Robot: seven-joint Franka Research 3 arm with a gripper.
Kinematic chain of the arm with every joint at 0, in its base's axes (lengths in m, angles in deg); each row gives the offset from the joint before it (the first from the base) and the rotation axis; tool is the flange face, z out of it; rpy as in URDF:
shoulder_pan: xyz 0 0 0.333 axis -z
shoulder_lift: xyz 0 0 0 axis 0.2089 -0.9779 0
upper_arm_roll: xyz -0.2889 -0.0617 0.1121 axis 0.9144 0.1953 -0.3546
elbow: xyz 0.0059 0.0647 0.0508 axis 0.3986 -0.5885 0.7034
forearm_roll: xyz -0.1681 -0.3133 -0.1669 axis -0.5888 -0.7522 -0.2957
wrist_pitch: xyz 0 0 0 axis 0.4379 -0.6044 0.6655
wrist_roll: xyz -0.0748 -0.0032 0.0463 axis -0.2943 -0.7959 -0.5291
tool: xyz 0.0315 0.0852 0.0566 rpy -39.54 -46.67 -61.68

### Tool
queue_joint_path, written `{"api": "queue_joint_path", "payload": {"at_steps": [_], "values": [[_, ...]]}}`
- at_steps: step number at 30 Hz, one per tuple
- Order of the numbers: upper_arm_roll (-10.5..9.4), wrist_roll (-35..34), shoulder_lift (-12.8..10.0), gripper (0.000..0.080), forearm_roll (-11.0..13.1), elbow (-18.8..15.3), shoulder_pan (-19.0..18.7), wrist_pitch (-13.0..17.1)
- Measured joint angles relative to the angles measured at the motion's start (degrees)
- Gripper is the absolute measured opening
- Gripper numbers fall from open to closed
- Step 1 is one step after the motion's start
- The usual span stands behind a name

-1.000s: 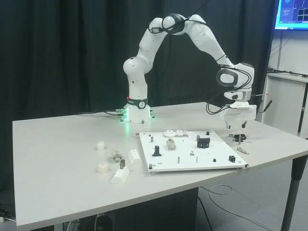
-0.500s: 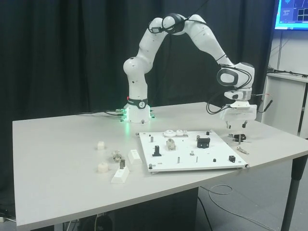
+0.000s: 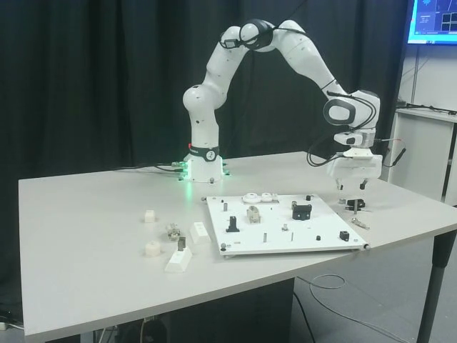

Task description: Remove round peg 2.

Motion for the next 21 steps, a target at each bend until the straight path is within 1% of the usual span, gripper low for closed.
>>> {"api": "queue_joint_path", "payload": {"at_steps": [5, 11, 15, 18, 21], "values": [[1.76, 0.12, 0.7, 0.08, -2.75, 1.28, 0.02, -3.15], [4.38, 0.28, 1.73, 0.08, -6.32, 2.88, 0.12, -7.16], [6.03, 0.71, 2.29, 0.08, -8.67, 3.99, 0.58, -9.21], [6.81, 1.85, 2.58, 0.08, -10.36, 4.83, 1.52, -10.36], [6.99, 3.37, 2.73, 0.08, -11.91, 5.67, 3.08, -10.98]]}}
